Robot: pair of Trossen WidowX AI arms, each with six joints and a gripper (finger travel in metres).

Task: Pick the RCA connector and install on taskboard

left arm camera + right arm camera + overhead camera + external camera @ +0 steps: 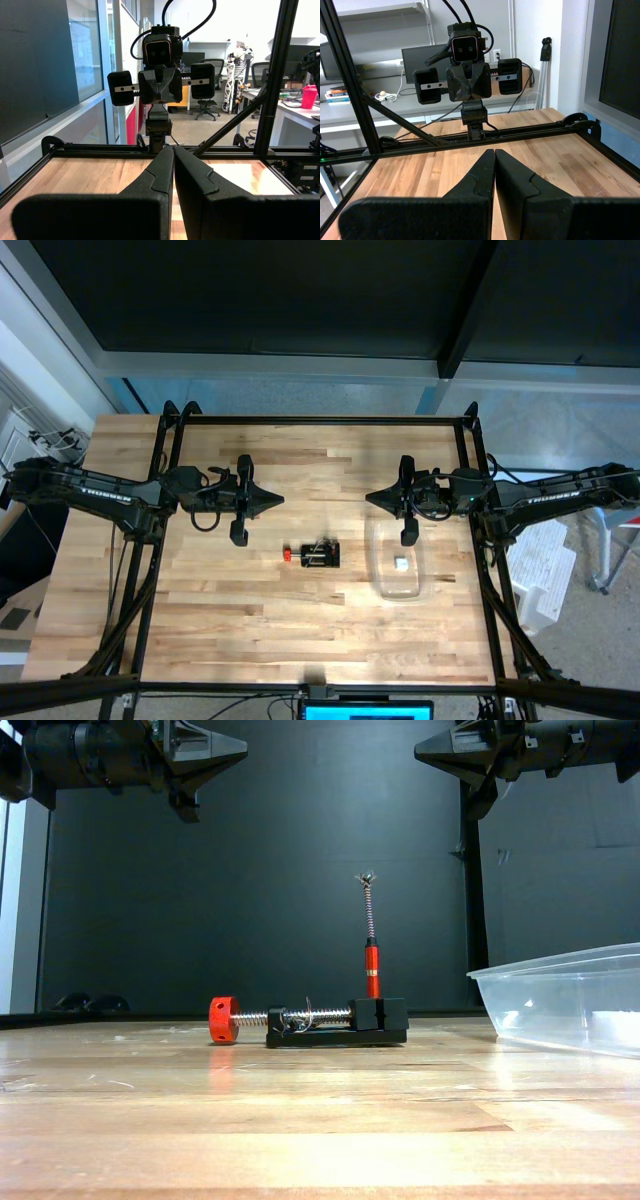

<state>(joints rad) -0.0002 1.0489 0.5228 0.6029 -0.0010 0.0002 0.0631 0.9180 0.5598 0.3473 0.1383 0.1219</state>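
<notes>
The taskboard (318, 556) is a small black block with a red-orange knob (287, 554), lying mid-table between the arms; in the low view the taskboard (340, 1021) carries a thin upright red pin with a spring (371, 955). I cannot pick out the RCA connector in any view. My left gripper (280, 500) hovers high, left of and behind the board, fingers shut and holding nothing (173, 148). My right gripper (368, 498) mirrors it on the right, also shut and holding nothing (494, 151). Both point at each other.
A clear plastic tray (384, 580) sits right of the taskboard, under the right arm, holding a small white cube (400, 563). A black frame rail (320, 421) runs along the table's far edge, with uprights at both sides.
</notes>
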